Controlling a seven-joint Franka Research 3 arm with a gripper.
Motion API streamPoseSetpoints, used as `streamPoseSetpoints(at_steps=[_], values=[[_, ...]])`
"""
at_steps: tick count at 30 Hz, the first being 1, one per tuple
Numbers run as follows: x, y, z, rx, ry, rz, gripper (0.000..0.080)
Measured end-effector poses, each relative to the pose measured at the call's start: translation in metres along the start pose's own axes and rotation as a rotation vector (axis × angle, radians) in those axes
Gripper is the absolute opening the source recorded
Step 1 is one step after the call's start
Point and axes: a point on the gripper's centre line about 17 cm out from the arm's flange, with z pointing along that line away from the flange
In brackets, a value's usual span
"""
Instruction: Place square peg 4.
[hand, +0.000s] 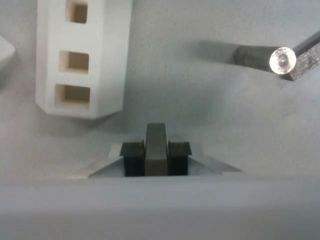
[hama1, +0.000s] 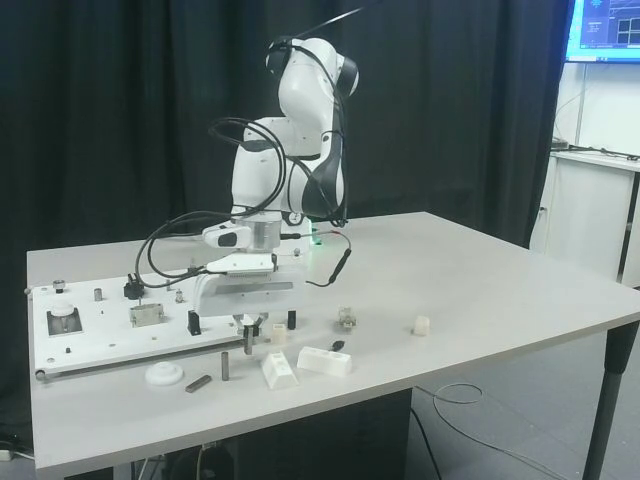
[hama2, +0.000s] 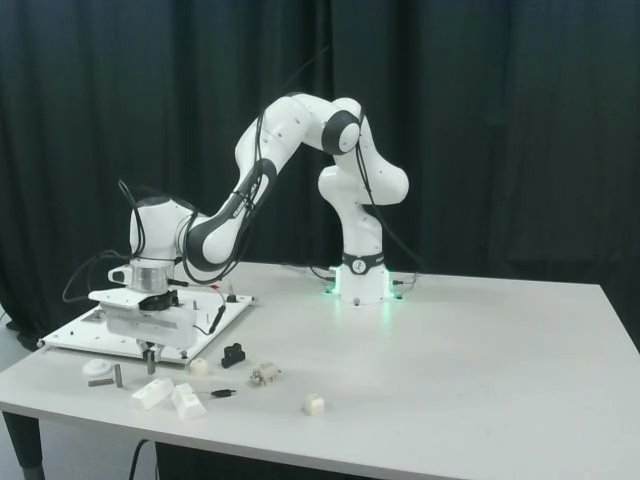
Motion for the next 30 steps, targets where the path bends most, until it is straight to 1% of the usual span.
streamPoseSetpoints(at_steps=[15, 24, 25, 30], values=[[-0.001, -0.002, 0.009, 0.000, -0.008, -0.009, 0.0096], [-0.001, -0.002, 0.011, 0.002, -0.007, -0.009, 0.0096], [0.000, -0.002, 0.011, 0.002, -0.006, -0.009, 0.0249], [0.005, 0.001, 0.007, -0.002, 0.003, -0.010, 0.0249]])
